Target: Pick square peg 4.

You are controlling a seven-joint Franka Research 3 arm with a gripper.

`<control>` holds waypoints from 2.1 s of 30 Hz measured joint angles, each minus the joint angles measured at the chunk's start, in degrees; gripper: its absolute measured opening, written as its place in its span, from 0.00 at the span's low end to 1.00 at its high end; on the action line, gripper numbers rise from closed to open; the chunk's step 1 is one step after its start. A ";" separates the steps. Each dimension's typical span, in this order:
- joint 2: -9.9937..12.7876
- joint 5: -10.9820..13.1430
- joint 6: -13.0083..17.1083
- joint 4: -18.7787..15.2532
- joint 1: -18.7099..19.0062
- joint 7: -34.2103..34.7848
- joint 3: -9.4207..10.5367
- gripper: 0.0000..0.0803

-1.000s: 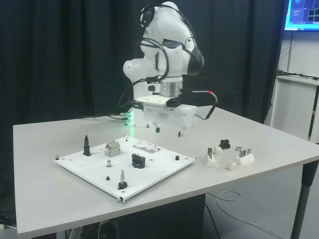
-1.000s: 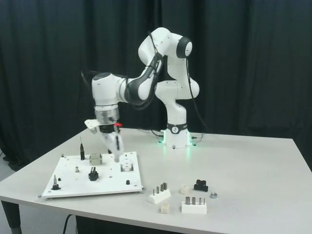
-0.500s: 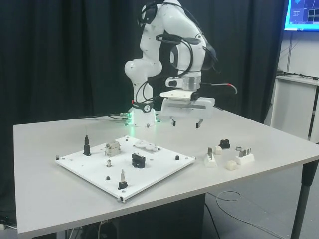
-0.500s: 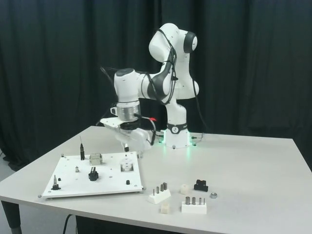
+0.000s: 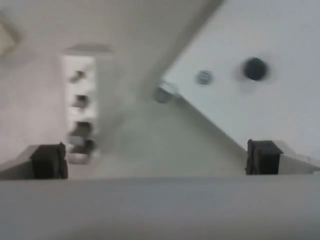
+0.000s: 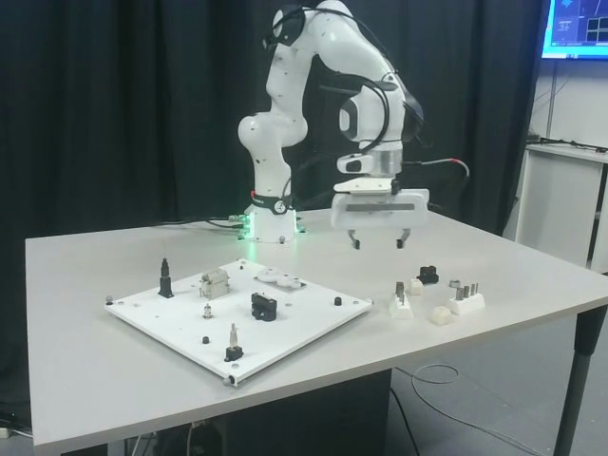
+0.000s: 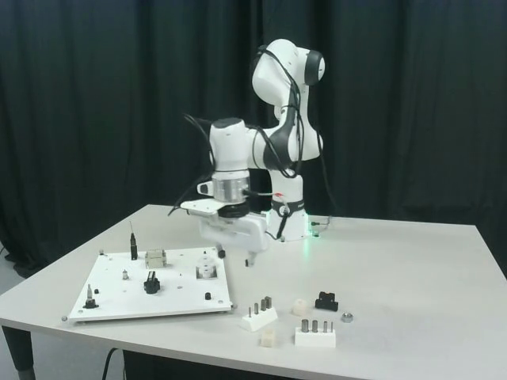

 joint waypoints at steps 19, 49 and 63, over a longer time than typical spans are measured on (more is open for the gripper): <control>2.57 0.51 7.12 -1.26 0.60 11.69 3.97 1.00; 6.18 -4.57 7.93 -2.75 3.70 20.16 4.80 1.00; 7.45 -4.42 10.10 -3.53 0.97 15.09 8.79 1.00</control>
